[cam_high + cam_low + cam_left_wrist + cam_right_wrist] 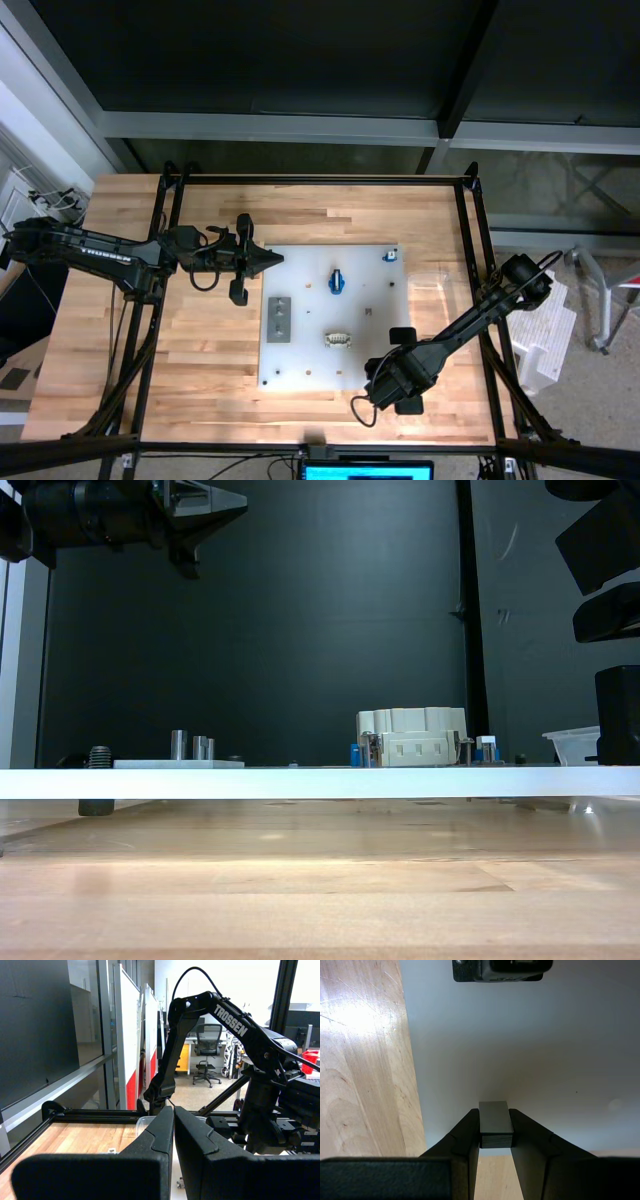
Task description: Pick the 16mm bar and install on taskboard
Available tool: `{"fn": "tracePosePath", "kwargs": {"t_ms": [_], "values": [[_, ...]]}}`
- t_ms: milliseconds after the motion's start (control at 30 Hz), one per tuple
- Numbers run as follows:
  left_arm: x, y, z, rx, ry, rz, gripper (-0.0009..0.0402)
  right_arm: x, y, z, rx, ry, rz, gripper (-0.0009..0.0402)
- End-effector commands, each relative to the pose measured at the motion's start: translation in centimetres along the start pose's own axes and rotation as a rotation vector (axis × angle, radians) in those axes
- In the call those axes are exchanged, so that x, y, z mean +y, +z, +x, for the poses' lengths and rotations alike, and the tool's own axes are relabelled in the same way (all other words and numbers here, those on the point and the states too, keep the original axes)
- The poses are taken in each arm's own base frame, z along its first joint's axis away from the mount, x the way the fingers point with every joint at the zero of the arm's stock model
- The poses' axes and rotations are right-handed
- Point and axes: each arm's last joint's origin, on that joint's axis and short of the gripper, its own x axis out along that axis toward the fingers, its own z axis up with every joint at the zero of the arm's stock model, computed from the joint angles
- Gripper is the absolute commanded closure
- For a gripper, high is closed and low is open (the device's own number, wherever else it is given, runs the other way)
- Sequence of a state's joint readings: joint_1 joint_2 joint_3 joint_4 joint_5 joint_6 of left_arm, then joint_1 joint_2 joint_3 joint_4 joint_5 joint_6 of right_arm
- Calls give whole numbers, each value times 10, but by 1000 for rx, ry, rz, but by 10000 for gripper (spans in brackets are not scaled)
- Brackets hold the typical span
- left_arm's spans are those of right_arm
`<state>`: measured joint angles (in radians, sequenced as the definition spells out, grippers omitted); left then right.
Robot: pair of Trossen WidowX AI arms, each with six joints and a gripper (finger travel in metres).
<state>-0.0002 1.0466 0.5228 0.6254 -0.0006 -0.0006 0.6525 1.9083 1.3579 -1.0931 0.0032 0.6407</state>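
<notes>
Right claw (495, 1116) is pinching the 16mm bar (495, 1129) between its two fingers, close to the table's (200, 350) near edge and right of its middle. The bar is showing as a short grey rectangular block, gripped on its two long sides, with one end projecting past the fingertips. It is hanging over the near-right corner of the white task board (300, 365), held and clear of any seat; whether it is touching the board's surface cannot be told. Bare wood is showing beside and behind the fingers in the right wrist view.

Farther in, a black fixture (497, 970) is lying on the board beyond the bar. A beige connector (338, 341) is standing near the board's middle. A grey plate (278, 320) carrying upright metal pegs is lying along the board's left side.

Farther still, a blue part (337, 281) is sitting toward the board's far edge.

Left claw (173, 1114) is hovering over the board's far-left corner, left of the table's middle and well apart from the bar. Its fingers are pressing together, holding nothing. It is pointing level toward the table's right edge, well above the board in the low view.
</notes>
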Motion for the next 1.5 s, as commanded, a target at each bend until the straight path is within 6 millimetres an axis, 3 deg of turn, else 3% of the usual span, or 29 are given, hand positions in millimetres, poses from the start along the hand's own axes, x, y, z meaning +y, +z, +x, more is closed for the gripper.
{"fn": "tracePosePath", "kwargs": {"t_ms": [33,467,767,1100,1500], "values": [[0,0,0,0,0,0,393,0,0,0,-2,-4,0,317],[0,0,0,0,0,0,393,-1,-2,-6,-15,18,-3,232],[0,0,0,0,0,0,393,-7,-12,-34,-78,63,-6,178],[0,0,0,0,0,0,393,-17,-30,-68,-152,119,-17,166],[0,0,0,0,0,0,393,-18,-38,-70,-124,95,-47,166]]}}
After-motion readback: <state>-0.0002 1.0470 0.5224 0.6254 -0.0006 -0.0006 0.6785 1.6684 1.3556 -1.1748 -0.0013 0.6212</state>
